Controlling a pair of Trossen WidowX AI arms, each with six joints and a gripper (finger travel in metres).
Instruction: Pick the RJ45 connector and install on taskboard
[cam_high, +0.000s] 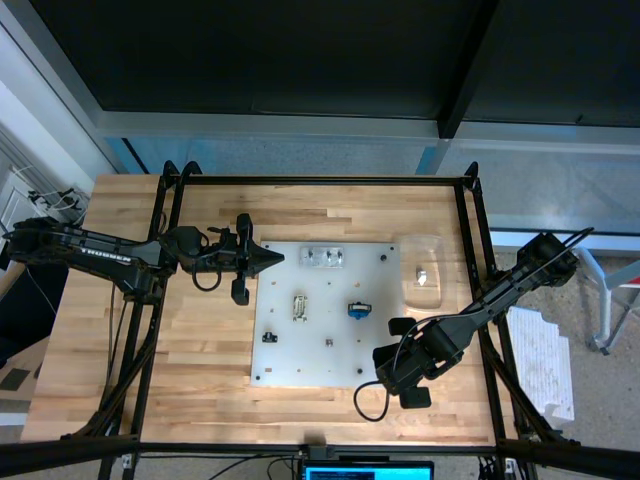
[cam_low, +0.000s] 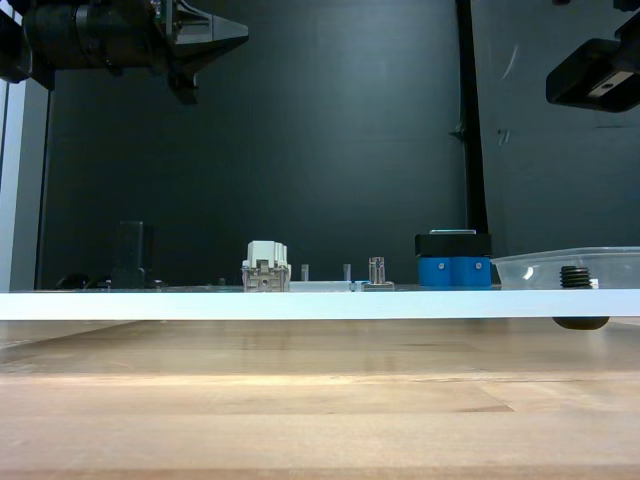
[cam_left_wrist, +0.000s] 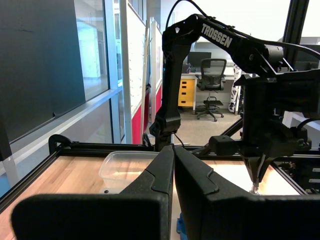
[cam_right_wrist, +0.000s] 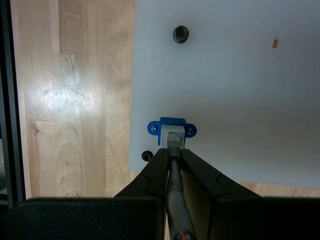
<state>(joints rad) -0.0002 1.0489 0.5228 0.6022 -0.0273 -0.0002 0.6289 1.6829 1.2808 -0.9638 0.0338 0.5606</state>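
The white taskboard (cam_high: 300, 350) lies in the middle of the table. My right gripper (cam_right_wrist: 172, 150) hangs high over its near right corner (cam_high: 388, 366), shut on the dark cable just behind the grey RJ45 connector (cam_right_wrist: 174, 137). The connector's tip meets a small blue flanged piece (cam_right_wrist: 160, 127), seen over the taskboard (cam_right_wrist: 240, 100) beside a corner hole. Whether that blue piece rests on the board I cannot tell. My left gripper (cam_high: 278, 258) is raised over the board's far left edge, shut and holding nothing (cam_left_wrist: 173, 150).
A clear plastic tray (cam_high: 422, 262) with a small part in it sits off the board's far right corner. On the board stand a blue and black block (cam_high: 358, 311), a beige connector (cam_high: 298, 308) and a silver block (cam_high: 323, 257). A black frame rings the table.
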